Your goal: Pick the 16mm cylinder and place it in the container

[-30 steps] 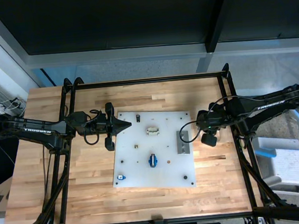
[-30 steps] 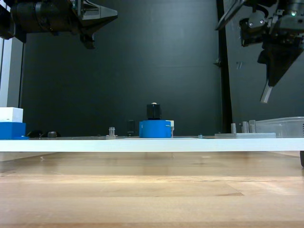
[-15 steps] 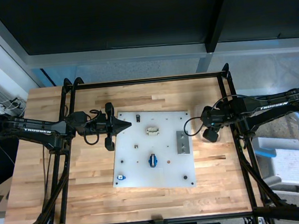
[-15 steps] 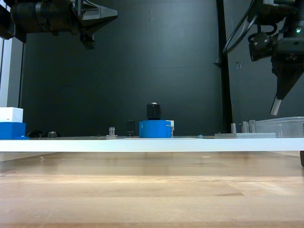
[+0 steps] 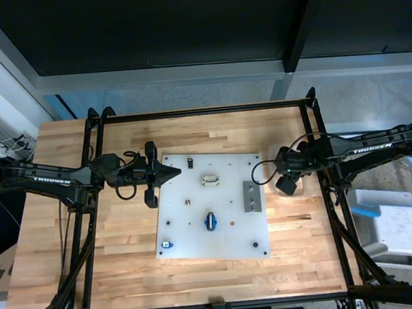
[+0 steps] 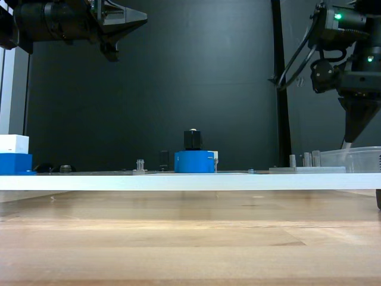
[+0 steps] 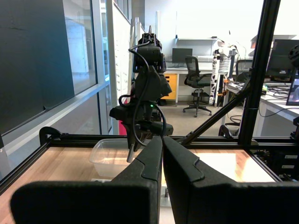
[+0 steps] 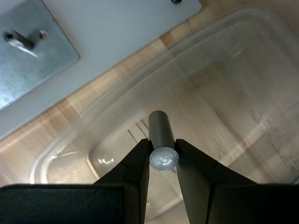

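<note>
Right wrist view gives us the right end effector clamped on the cylinder, pinched between both fingers. The peg points down over the inside of the container, its tip near rim height. Beneath lies the wooden table, with the white board beside the tub. Our left end effector, pressed together and empty, hangs high over the board's left edge. A chair stands in the room far behind.

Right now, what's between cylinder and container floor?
Nothing: right wrist view shows bare container below the cylinder in the right gripper. Left gripper hangs shut at the board's left edge.
</note>
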You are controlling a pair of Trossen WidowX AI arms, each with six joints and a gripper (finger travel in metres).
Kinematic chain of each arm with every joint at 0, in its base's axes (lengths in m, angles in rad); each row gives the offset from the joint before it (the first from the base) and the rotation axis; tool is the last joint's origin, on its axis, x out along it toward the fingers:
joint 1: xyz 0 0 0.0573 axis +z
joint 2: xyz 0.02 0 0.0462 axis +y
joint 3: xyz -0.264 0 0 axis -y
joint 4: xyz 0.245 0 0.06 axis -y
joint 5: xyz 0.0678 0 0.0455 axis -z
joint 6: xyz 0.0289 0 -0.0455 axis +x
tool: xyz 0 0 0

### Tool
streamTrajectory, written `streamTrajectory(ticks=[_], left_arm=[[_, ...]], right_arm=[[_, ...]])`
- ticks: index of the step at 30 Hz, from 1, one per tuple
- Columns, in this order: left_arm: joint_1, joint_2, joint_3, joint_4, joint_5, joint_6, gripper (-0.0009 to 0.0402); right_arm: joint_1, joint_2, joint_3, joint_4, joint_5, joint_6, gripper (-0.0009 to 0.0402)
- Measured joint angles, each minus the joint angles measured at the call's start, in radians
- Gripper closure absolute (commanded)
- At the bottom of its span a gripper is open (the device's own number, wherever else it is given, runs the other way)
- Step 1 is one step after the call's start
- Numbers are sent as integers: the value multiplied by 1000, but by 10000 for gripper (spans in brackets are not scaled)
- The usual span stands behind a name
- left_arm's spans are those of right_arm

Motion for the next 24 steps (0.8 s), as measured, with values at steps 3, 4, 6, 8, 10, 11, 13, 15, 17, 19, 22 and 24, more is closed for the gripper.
streamTrajectory(ticks=[3, 4, 6, 8, 10, 11, 13, 15, 17, 19, 22, 24], left_arm=[[0, 0, 0, 0, 0, 0, 393], [0, 0, 0, 0, 0, 0, 393], [0, 0, 0, 0, 0, 0, 393], [0, 0, 0, 0, 0, 0, 393], [0, 0, 0, 0, 0, 0, 393], [0, 0, 0, 0, 0, 0, 393], [0, 0, 0, 0, 0, 0, 393], [0, 0, 0, 0, 0, 0, 393], [0, 0, 0, 0, 0, 0, 393], [0, 0, 0, 0, 0, 0, 393], [0, 0, 0, 0, 0, 0, 393], [0, 0, 0, 0, 0, 0, 393]], right_arm=[[0, 21, 0, 8, 1, 0, 373], [0, 28, 0, 15, 2, 0, 373], [0, 43, 0, 33, 6, -1, 373], [0, 58, 0, 40, 32, -1, 373], [0, 72, 0, 43, 60, 0, 373], [0, 80, 0, 45, 64, 0, 373], [0, 94, 0, 50, 70, 0, 373], [0, 106, 0, 55, 70, 0, 373], [1, 116, 0, 55, 69, 0, 373], [1, 125, 0, 56, 69, 0, 373], [1, 134, 0, 65, 55, 0, 373], [1, 140, 0, 76, 51, -1, 373]])
